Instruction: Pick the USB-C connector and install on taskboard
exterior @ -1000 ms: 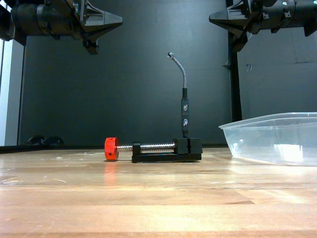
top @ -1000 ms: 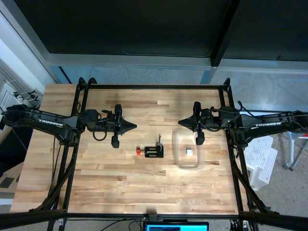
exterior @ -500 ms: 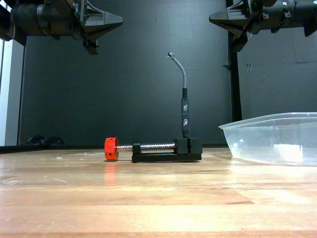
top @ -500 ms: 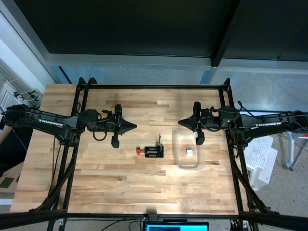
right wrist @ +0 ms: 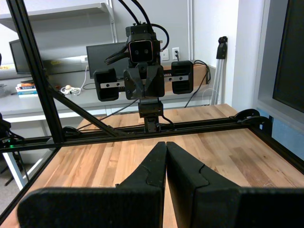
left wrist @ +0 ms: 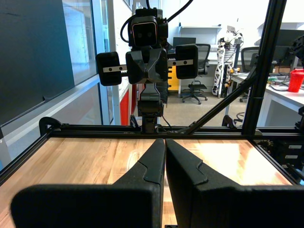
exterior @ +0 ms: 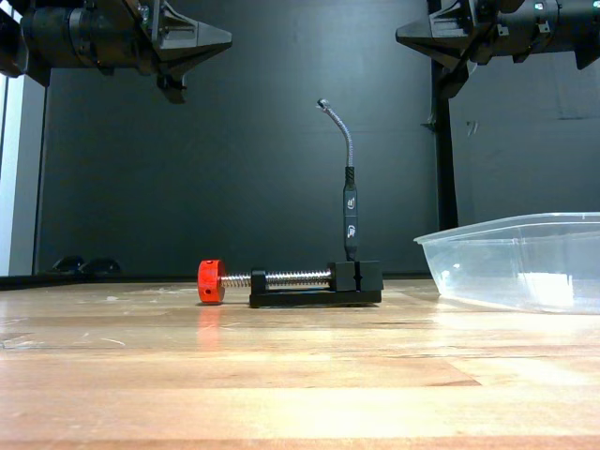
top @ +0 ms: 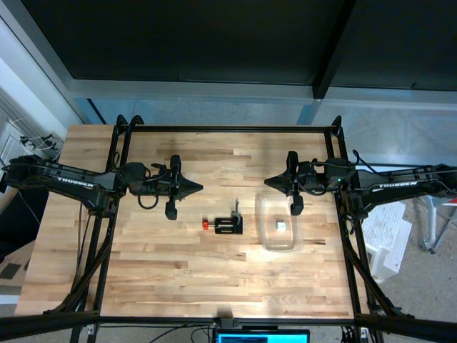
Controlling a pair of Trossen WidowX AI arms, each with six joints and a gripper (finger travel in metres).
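The taskboard (top: 226,226) is a small black block with a red-orange knob (exterior: 210,280), lying near the table's middle. A thin dark post (exterior: 349,211) with a bent silvery top rises from its right end. A small white piece (top: 281,224) lies in the clear plastic tray (top: 279,245); I cannot tell whether it is the USB-C connector. My left gripper (top: 196,188) hovers high, left of and behind the block, fingers pressed together (left wrist: 165,142). The right gripper (top: 269,181) hangs at the same height behind the tray, shut on nothing (right wrist: 166,144).
The clear tray (exterior: 525,258) stands right of the block. A black frame rail (top: 228,129) runs along the table's far edge and down both sides. Bare wood (top: 178,279) lies toward the near edge.
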